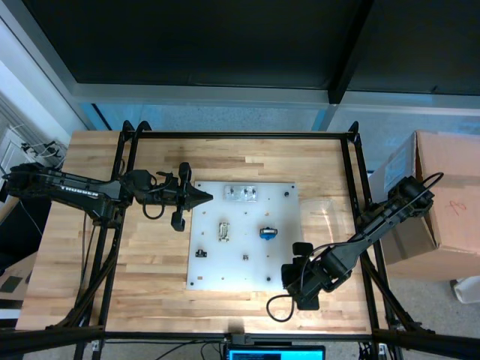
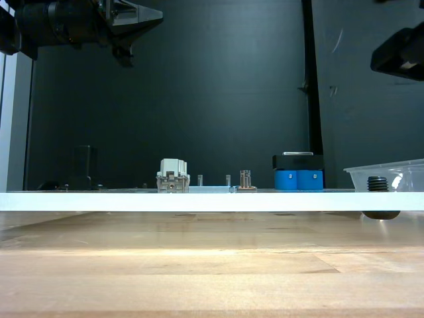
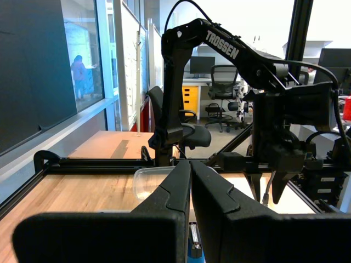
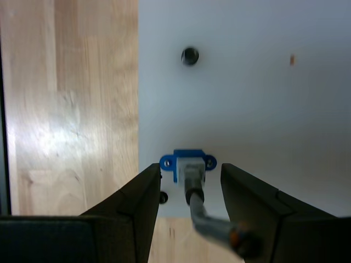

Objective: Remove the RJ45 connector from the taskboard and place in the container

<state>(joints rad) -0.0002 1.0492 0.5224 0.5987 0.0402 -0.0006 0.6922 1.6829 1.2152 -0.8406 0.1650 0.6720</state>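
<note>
Nothing done yet, I'd say: RJ45 looks seated in its blue mount at a board corner, cable rising from it. The right gripper hangs over it, spread, one finger on each side and no contact that I can see. Pull, carry and drop into the container off the board's right edge are all left. Left gripper is pressed together, empty, raised over the board's left edge. Count: two grippers, one board, one RJ45, one container, one black part in it.
</note>
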